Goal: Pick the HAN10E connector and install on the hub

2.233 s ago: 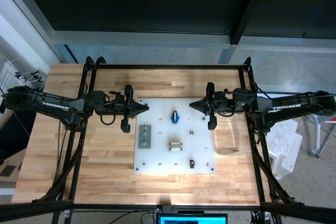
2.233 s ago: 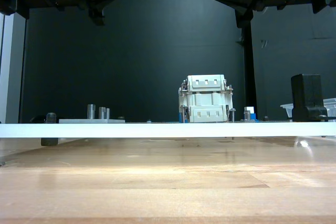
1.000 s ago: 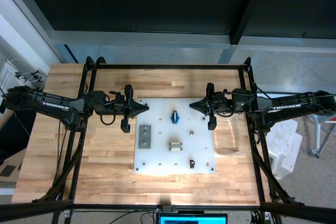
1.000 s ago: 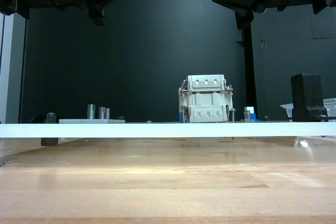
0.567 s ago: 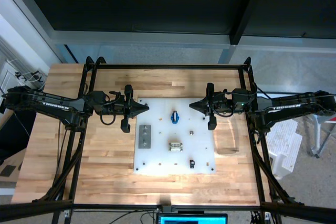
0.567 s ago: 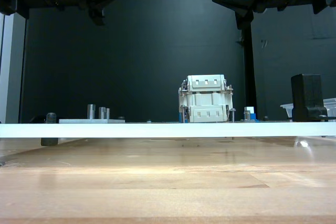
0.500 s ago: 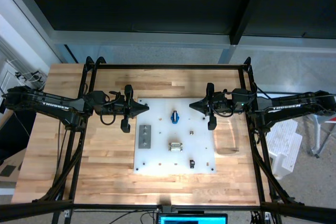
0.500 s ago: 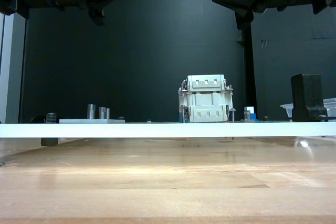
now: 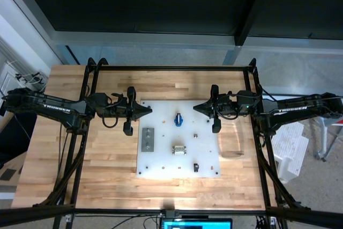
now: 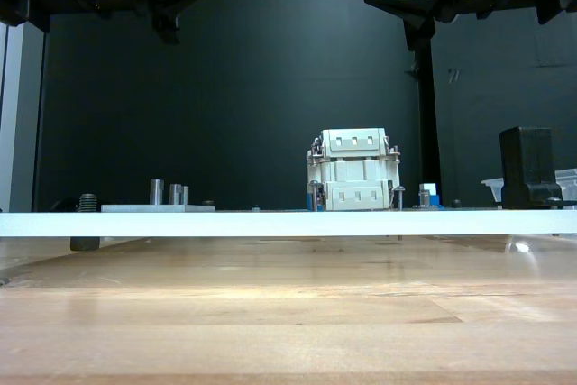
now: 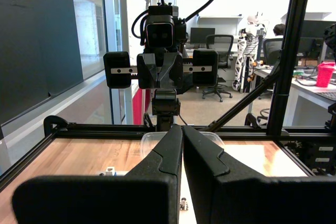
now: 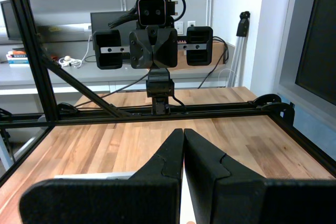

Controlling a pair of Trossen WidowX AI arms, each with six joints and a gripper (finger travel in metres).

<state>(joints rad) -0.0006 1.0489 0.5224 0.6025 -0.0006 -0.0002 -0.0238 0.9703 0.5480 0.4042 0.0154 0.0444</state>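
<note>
Two-armed rig poised above a white plastic task board (image 9: 161, 167) on the wooden tabletop (image 9: 91, 154): left gripper (image 9: 149, 109) and right gripper (image 9: 195, 107) parked high over the board's far edge, tips turned toward each other, fingers (image 11: 167, 153) of both pressed flat together and holding nothing. Near the board's middle, the small pale grey rectangular HAN10E connector (image 10: 354, 142), pin face up, apparently already stacked on the beige-grey rectangular hub (image 10: 354, 194) with silvery end flanges; whether fully seated, impossible to tell. From either pair of fingertips, down and toward the near edge, well apart, long axis along the line between the two arms. Right gripper slightly the nearer, so likely the arm for any further press or grasp, best taken across the narrow width. From above, only one pale dotted rectangle, with a plain grey two-hole metal block (image 9: 147, 139) to its left, a small blue fitting (image 9: 178, 119) beyond and a small black part (image 9: 196, 167) nearer. From table-top height, two distinct tiers and the tall gap up to both grippers. In each wrist view, fingertips meeting, the opposite arm straight ahead, connector out of sight
</note>
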